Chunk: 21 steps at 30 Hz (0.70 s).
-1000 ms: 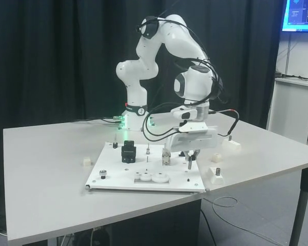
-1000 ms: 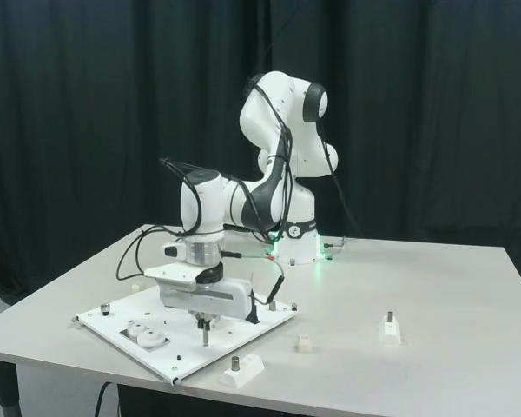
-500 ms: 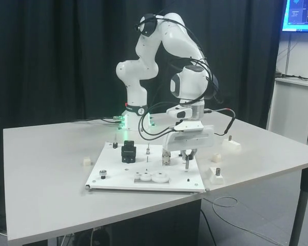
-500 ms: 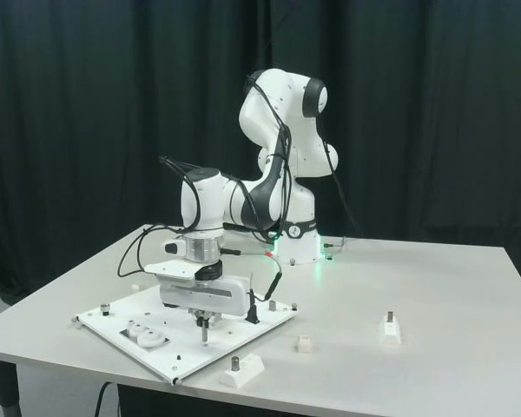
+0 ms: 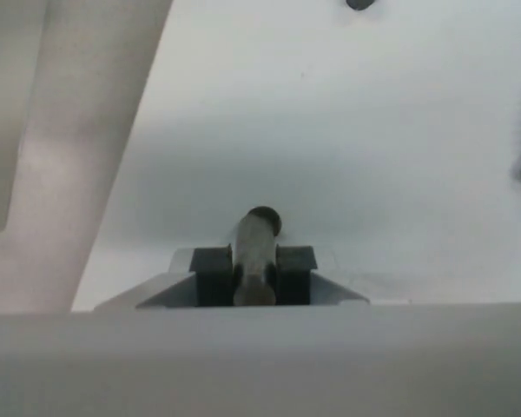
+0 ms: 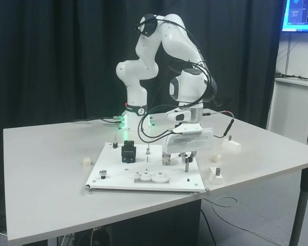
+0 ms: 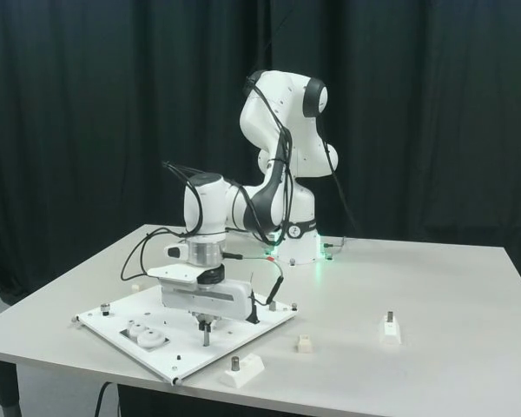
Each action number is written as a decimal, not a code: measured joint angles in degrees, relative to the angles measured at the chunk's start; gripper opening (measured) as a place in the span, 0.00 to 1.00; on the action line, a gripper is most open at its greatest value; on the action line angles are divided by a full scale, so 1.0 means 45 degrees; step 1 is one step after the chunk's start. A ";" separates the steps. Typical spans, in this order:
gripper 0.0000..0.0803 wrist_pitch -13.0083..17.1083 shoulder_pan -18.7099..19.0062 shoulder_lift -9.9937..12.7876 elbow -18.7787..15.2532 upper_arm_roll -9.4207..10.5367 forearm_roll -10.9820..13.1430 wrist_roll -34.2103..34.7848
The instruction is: Insert round peg 3.
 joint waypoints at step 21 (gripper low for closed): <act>0.13 0.0196 -0.0026 -0.0002 -0.0076 -0.0001 0.0037 0.0000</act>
